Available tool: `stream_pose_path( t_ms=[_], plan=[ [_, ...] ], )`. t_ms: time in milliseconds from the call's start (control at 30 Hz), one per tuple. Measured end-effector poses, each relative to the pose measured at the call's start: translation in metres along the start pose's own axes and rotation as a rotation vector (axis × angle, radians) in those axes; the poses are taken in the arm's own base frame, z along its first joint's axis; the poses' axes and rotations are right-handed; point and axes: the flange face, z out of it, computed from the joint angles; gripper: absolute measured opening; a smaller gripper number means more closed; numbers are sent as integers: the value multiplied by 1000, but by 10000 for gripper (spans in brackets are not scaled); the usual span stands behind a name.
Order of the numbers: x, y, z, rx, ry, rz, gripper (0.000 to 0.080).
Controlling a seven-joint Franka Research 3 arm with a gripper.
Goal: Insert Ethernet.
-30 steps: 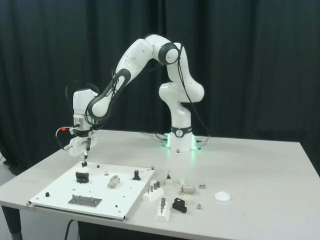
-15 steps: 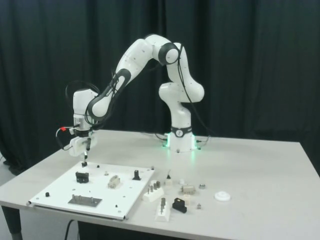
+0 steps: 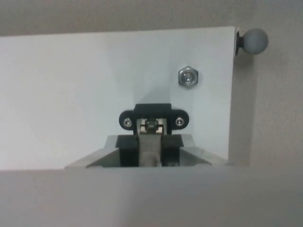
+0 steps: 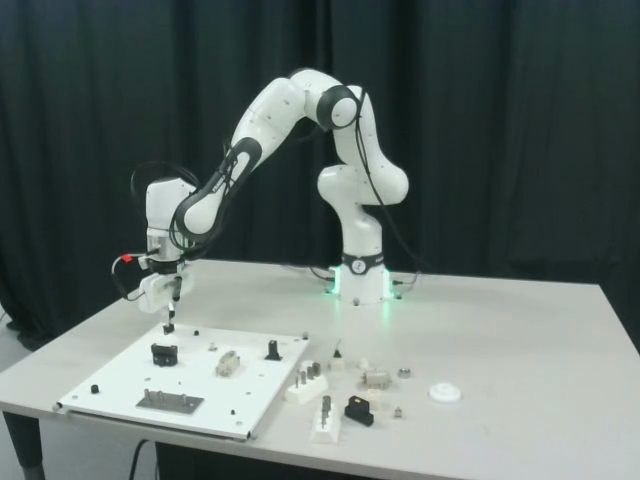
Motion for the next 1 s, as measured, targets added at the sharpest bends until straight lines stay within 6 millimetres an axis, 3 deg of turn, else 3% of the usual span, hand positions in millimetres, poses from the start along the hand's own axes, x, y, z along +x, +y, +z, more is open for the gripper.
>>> stream_pose_path(
  t_ms=[1000],
  plan=[
    [-1,-2,3,-8,4,14,93]
  ],
)
